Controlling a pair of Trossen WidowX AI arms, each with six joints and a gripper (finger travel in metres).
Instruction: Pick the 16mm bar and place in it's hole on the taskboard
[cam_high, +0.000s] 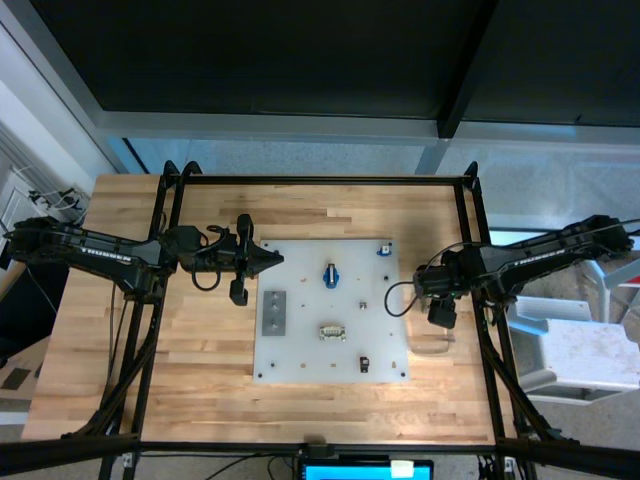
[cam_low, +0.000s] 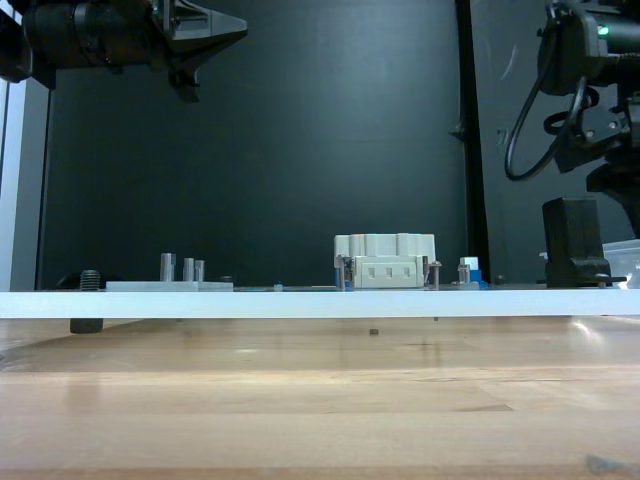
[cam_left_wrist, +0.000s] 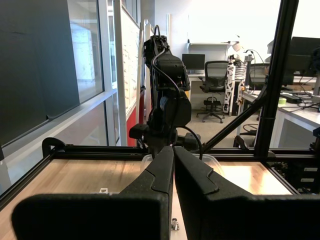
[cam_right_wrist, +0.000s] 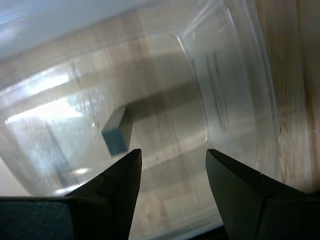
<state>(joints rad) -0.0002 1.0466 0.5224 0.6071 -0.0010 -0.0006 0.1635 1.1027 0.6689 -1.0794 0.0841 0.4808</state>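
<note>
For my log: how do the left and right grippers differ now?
The left gripper is shut; the right gripper is open. The left gripper points level, high over the taskboard's left edge; the right gripper points down over a clear tray where a grey block, perhaps the 16mm bar, lies free. Both hold nothing.

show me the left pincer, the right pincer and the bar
left pincer (cam_left_wrist: 173, 149): left wrist view, shut fingertips, over the board (cam_high: 300, 355), far-left corner
right pincer (cam_right_wrist: 172, 151): right wrist view, between open fingertips, over clear tray (cam_right_wrist: 235, 60)
bar (cam_right_wrist: 117, 141): right wrist view, darker face, lying free in clear tray
</note>
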